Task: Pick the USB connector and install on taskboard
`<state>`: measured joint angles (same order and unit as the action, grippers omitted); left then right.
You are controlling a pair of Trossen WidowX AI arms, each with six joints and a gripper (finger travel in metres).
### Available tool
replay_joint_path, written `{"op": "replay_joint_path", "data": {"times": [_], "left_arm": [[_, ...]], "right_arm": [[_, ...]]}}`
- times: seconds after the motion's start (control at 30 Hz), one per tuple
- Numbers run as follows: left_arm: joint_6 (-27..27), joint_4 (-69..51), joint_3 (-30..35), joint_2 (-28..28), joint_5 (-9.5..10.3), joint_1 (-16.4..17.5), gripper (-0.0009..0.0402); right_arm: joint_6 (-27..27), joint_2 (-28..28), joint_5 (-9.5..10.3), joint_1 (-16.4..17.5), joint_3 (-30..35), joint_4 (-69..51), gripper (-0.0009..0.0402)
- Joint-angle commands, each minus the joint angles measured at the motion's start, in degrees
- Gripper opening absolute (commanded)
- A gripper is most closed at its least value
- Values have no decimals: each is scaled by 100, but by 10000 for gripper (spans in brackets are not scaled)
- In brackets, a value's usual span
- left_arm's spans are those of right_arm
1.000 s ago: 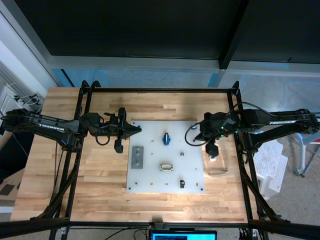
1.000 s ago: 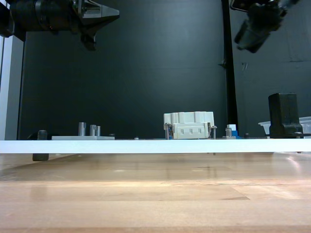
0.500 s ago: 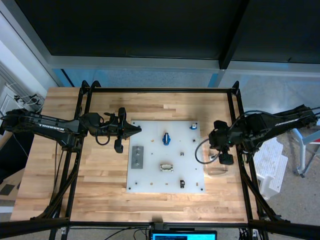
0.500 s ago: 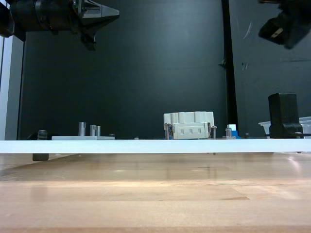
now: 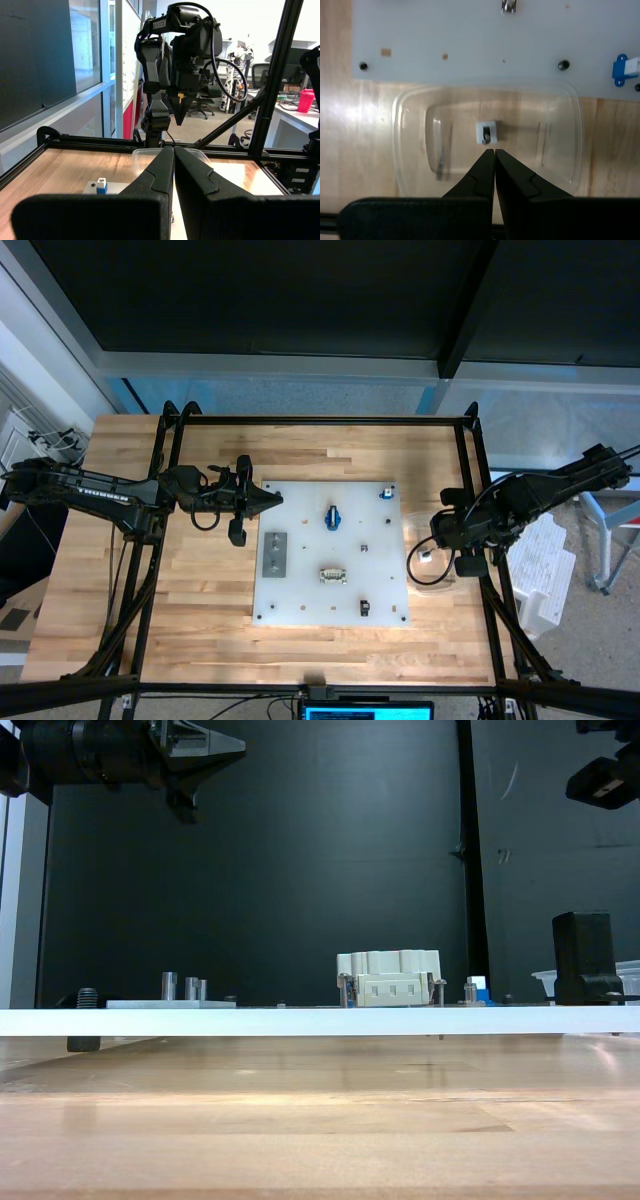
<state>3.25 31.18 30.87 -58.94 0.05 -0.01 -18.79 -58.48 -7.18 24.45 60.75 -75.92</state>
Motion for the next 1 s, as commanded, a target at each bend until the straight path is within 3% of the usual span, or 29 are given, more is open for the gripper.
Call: {"op": "replay_joint_path", "data": {"times": [0.03, 0.27, 0.53, 1.0], "left_arm": [[-2, 0, 0, -2, 0, 0, 0], [-2, 0, 0, -2, 0, 0, 0], [-2, 0, 2, -2, 0, 2, 0], [-2, 0, 0, -2, 0, 0, 0]], "right_arm": [[-26, -9, -35, 26, -87, -24, 16], [-37, -13, -195, 35, -358, 50, 80], [-55, -68, -190, 48, -643, 369, 146], [-153, -205, -184, 74, -1279, 1102, 162]]}}
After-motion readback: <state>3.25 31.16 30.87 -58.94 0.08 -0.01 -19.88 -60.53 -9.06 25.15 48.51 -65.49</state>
